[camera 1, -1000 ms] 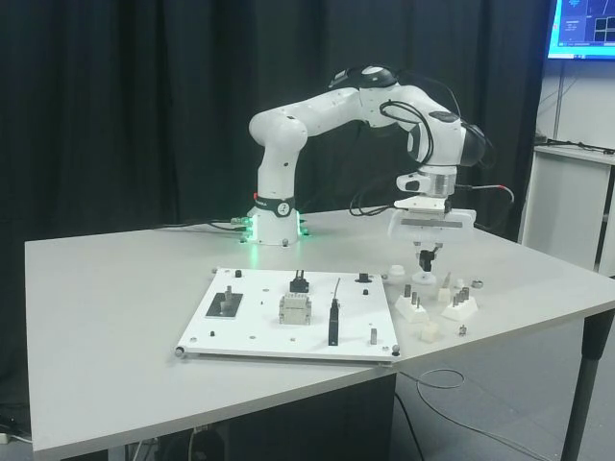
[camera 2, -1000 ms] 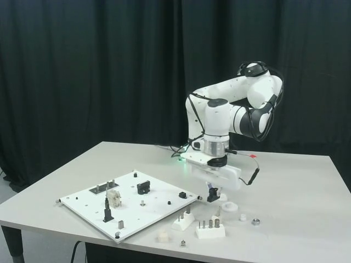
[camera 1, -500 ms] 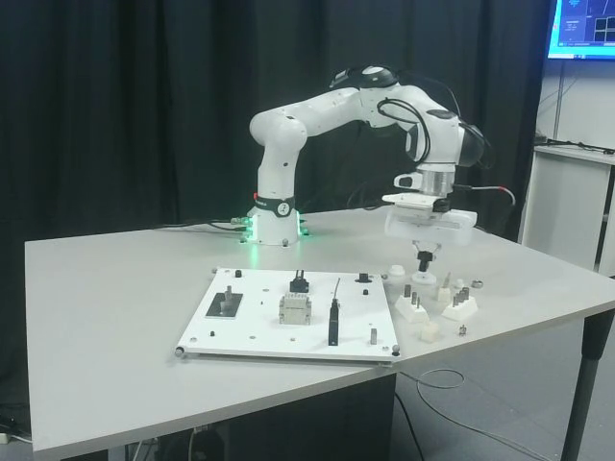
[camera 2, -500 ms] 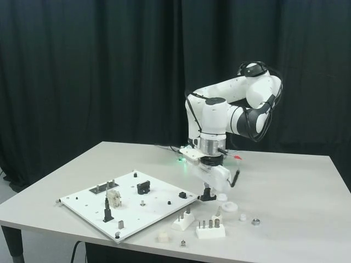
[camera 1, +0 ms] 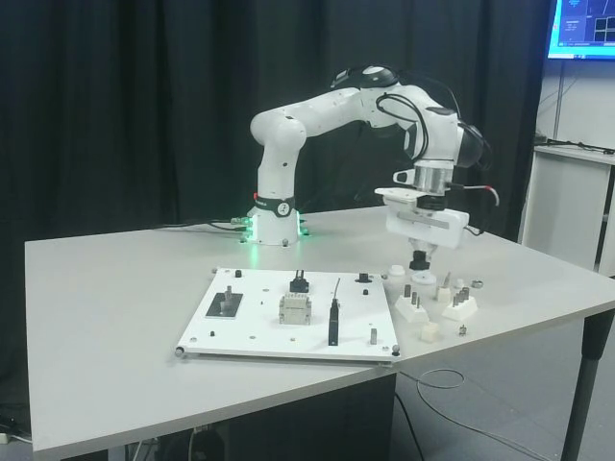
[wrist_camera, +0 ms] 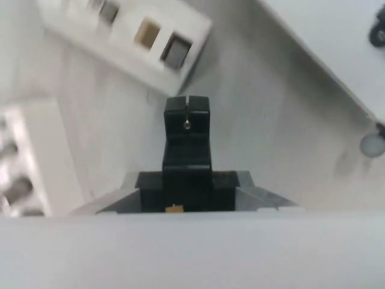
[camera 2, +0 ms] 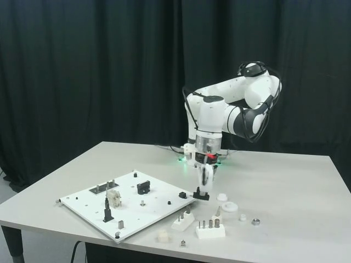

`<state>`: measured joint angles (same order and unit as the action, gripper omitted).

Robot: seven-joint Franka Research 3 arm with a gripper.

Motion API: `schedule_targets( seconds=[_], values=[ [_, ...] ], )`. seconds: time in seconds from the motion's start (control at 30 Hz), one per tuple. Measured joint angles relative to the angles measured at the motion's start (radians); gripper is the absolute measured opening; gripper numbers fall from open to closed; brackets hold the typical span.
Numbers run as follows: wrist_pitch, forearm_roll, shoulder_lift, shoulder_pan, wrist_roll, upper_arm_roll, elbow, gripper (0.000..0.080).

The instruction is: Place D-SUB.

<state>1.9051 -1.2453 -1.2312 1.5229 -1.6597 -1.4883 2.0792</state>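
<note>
The gripper is pinching a black plug and holds it above the bare grey table, just off the corner of the white board and near the white part holders. If the plug sits crooked between the fingers, it may meet its socket on the board tilted and jam. A low carry across could also knock the upright parts standing on that board.

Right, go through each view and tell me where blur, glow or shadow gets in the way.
Wrist view: the black D-SUB connector held in the hand is fairly clear, the white holders around it smeared. First room view: green glow at the arm's base. Second room view: black curtain behind, table evenly lit.
</note>
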Motion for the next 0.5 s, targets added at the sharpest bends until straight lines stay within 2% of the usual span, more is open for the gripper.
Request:
schedule_targets(
  seconds=[0.27, 0.5],
  values=[
    [0.017, 0.023, 0.0, -0.02, -0.292, 0.0, -0.004, 0.0155],
    [0.023, 0.024, 0.0, -0.045, -0.461, -0.001, -0.01, 0.0155]
  ],
)
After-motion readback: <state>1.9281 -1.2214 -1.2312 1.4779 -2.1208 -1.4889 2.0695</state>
